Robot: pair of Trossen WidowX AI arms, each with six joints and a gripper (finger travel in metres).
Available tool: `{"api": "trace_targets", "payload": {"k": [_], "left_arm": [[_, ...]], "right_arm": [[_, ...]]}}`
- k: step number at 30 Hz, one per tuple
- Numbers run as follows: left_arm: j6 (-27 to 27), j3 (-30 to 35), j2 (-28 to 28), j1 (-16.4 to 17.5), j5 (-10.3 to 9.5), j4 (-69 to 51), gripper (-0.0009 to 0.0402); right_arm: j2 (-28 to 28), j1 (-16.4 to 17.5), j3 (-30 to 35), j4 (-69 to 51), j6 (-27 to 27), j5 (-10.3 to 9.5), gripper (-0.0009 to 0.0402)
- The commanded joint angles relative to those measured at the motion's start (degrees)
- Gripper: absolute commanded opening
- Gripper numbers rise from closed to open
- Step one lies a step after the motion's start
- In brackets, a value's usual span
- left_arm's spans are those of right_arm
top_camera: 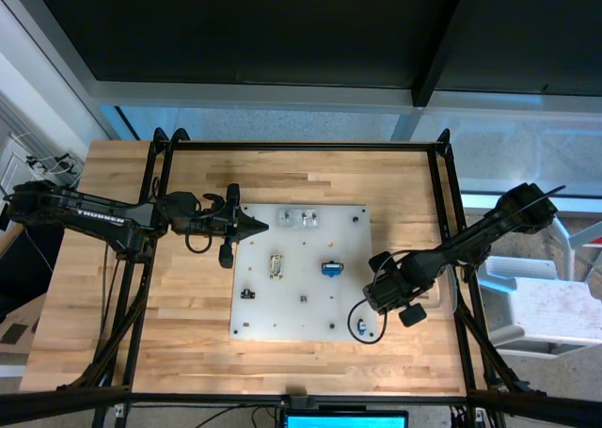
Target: Pick the M12 fastener and fasten on the M12 threads
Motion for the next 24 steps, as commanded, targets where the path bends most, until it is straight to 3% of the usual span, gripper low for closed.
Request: {"api": "trace_targets", "payload": {"k": [1,6,11,17,24], "left_arm": [[0.0,0.0,0.0,0.0,0.02,0.0,0.0],[0.0,0.0,0.0,0.0,0.02,0.0,0.0],[0.0,0.0,0.0,0.0,0.02,0.0,0.0],[0.0,0.0,0.0,0.0,0.02,0.0,0.0],[0.0,0.0,0.0,0.0,0.02,0.0,0.0]], "right_arm": [[-0.5,0.0,3.0,-2.8,-1.5,-0.26,0.002],[-0.5,0.0,8.5,-8.5,-6.8,-0.26,0.0021],[0.7,0.0,14.7,-13.7,-18.0,-0.26,0.002],[5.1,0.0,21.8,-17.7,-31.0,-0.28,0.002],[11.4,0.0,30.5,-19.5,-40.7,-0.24,0.002]]}}
